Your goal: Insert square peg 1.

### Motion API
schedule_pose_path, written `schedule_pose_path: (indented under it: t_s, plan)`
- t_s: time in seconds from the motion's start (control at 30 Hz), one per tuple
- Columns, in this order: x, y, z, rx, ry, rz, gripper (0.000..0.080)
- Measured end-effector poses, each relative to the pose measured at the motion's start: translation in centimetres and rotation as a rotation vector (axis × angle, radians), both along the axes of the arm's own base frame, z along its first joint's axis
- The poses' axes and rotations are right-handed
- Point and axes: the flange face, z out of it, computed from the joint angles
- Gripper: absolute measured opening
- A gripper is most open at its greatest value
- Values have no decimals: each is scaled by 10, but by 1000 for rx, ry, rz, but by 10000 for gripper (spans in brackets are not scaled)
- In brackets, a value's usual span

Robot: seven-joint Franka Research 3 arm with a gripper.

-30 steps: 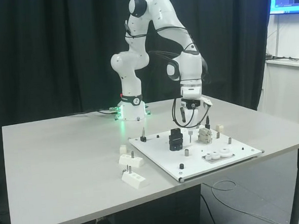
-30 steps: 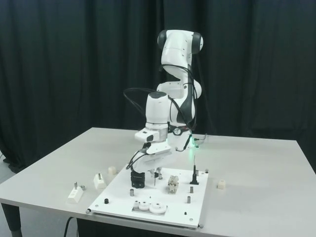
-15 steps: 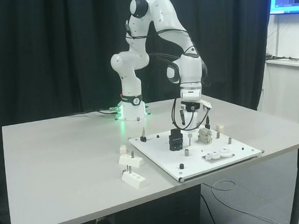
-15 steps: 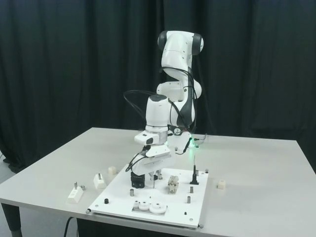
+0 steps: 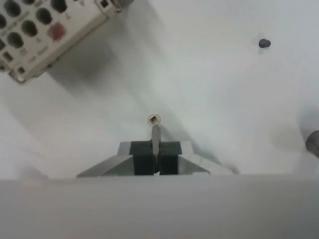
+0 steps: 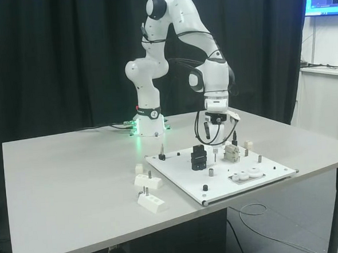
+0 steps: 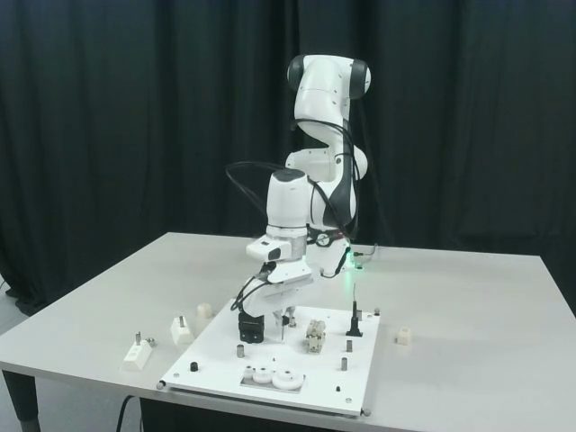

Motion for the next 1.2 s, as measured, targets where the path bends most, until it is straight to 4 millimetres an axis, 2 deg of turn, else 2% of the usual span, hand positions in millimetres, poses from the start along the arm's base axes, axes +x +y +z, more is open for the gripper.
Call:
schedule_pose_path:
  t_s: [0.53,1.2]
  plan:
    - [-1,0,-8,-6,7,5,21]
    - [-1,1,-7,-7,6,21,21]
